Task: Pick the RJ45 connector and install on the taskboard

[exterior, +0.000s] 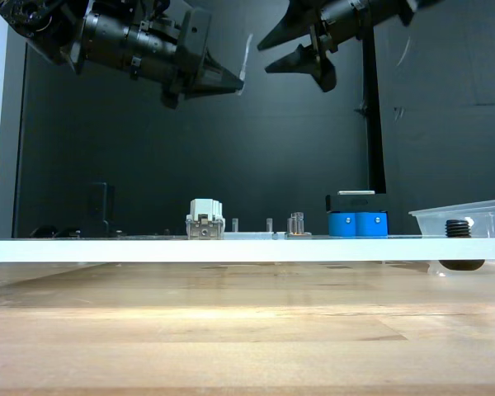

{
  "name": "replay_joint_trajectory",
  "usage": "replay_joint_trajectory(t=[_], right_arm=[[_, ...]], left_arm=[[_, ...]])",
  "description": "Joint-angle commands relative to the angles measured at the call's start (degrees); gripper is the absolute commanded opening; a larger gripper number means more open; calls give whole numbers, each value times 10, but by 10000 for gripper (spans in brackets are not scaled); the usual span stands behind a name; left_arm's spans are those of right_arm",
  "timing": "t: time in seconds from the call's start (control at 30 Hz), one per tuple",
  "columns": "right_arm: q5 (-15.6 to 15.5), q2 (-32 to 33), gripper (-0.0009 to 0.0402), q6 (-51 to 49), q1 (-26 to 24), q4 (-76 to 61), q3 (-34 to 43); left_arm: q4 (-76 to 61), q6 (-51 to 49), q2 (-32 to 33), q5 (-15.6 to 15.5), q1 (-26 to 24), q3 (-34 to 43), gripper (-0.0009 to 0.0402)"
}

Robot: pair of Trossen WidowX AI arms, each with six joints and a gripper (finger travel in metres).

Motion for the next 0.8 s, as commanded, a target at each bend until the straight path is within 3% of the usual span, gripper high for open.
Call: replay_joint_trajectory(t=[0.03, 0.1, 0.13, 0.37, 0.53, 0.8], right_arm=[[53, 16, 183, -1, 24, -63, 54], [96, 27, 183, 35, 37, -96, 85], [103, 34, 183, 48, 39, -115, 101], [101, 89, 183, 80, 46, -195, 179], [102, 108, 183, 109, 47, -189, 185], [104, 141, 183, 123, 44, -184, 185]], left_arm=[[-23, 15, 0, -13, 0, 5, 9], [-59, 27, 0, -22, 0, 21, 7], [-81, 31, 0, -24, 0, 31, 7], [-198, 56, 0, -47, 0, 100, 8], [-271, 75, 1, -68, 0, 130, 8], [-283, 81, 0, -70, -1, 130, 8]])
